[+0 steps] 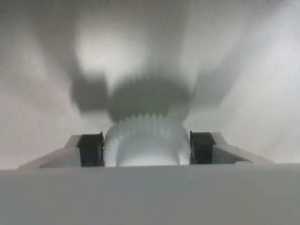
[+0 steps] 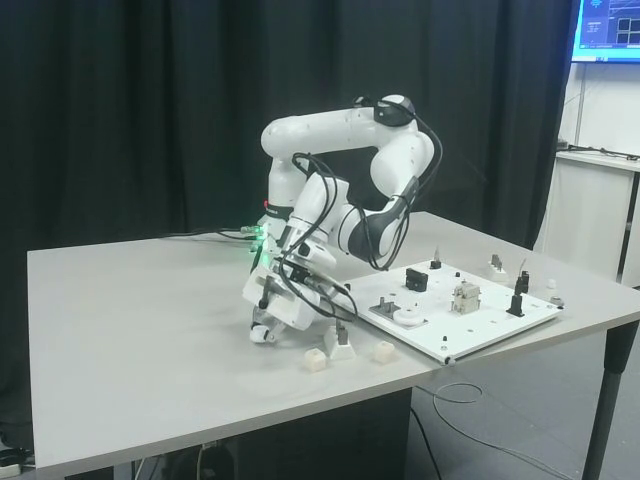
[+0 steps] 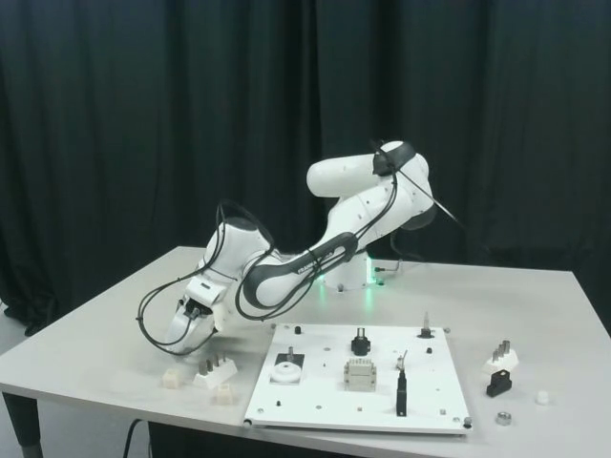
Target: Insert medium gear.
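In the wrist view a white toothed gear (image 1: pixel 146 140) sits between my two black fingertips (image 1: pixel 91 149), which press on its sides. My gripper (image 1: pixel 146 149) is shut on this medium gear, just above the grey table. Seen from the first room view, the gripper (image 2: pixel 262 330) hangs low near the table's front, left of the white assembly board (image 2: pixel 470 322). From the second room view the gripper (image 3: pixel 181 336) is left of the board (image 3: pixel 368 405). Another white gear (image 3: pixel 284 372) sits on the board's near left part.
Small white blocks (image 2: pixel 314 360) and a white holder with pegs (image 3: pixel 215 370) lie on the table beside the gripper. The board carries black and grey fixtures (image 3: pixel 360 343). More small parts (image 3: pixel 500 359) lie right of the board.
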